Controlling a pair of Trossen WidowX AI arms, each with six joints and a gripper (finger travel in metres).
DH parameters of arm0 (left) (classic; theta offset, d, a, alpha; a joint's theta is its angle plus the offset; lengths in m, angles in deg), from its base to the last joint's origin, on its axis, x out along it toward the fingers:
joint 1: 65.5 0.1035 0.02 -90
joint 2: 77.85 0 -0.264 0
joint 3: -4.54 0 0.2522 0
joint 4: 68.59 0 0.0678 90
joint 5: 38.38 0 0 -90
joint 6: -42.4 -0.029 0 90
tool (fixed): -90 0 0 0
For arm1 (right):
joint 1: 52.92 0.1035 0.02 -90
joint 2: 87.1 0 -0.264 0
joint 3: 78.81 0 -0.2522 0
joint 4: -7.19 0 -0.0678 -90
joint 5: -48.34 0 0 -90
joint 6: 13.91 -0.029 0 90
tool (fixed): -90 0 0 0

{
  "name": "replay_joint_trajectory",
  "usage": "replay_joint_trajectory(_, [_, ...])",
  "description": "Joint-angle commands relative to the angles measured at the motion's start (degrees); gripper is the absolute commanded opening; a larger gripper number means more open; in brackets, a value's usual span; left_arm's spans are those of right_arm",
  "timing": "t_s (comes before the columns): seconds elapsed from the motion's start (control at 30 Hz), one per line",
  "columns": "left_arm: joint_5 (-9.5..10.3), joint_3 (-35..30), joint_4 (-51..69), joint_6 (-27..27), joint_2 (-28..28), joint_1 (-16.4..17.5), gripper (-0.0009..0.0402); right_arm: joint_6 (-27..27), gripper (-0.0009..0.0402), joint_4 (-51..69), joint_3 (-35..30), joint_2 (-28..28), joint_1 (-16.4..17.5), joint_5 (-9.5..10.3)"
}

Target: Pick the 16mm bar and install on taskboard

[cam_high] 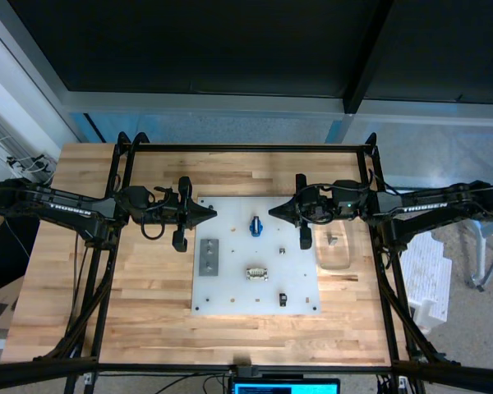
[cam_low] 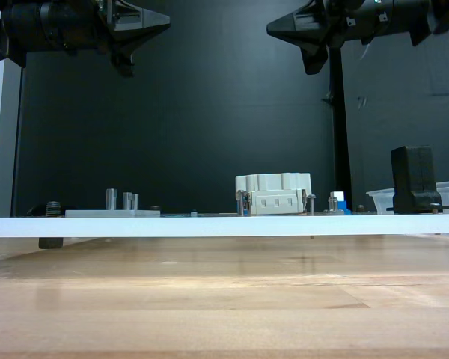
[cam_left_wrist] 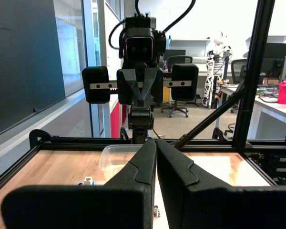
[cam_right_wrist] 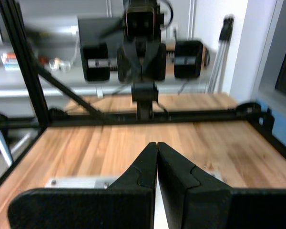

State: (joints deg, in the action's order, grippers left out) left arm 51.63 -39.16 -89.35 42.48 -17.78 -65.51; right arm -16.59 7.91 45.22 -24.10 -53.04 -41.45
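1. Near zone. In the high view the taskboard lies flat at frame centre on the table. It carries a black fitting nearest the camera, then a white connector and a grey block. The blue knob stands toward the far edge.

2. Middle zone. A clear tray sits just beside the board's right edge. A small grey piece inside it, judged to be the 16mm bar, rests on the tray floor. Its long axis cannot be read.

3. Far zone. The left gripper and right gripper hang over the board's far edge, tips facing each other. The low view places both well above the board. In each wrist view the fingers press together with nothing between them.

4. Governing relation. The bar lies to the lower right of the right gripper in the high view, behind its fingertips. The right arm is the nearer one; the left arm is well apart, across the board. The pick likely calls for the right gripper to turn back toward the tray, part its fingers and descend.
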Motion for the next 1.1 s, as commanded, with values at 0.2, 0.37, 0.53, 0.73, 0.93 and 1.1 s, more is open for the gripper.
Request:
replay_joint_trajectory(0.2, [0.00,0.0,0.0,0.0,0.0,0.0,0.0000,0.7,0.0000,29.1,-9.5,0.0,0.0,-0.15])
replay_joint_trajectory(0.37, [0.00,0.0,0.0,0.0,0.0,0.0,0.0000,0.8,0.0000,45.5,-13.9,0.0,0.0,-0.20])
replay_joint_trajectory(0.53, [0.00,0.0,0.0,0.0,0.0,0.0,0.0000,0.8,0.0000,58.1,-16.8,0.2,0.0,-0.20])
replay_joint_trajectory(0.73, [0.00,0.0,0.0,0.0,0.0,0.0,0.0000,1.1,0.0000,69.1,-17.4,0.2,-0.1,-0.20])
replay_joint_trajectory(0.93, [0.00,0.0,0.0,0.0,0.0,0.0,0.0000,1.0,0.0000,78.5,-17.4,0.2,-0.1,-0.22])
replay_joint_trajectory(1.1, [0.00,0.0,0.0,0.0,0.0,0.0,0.0000,1.0,0.0000,83.6,-17.4,0.2,-0.1,-0.72])
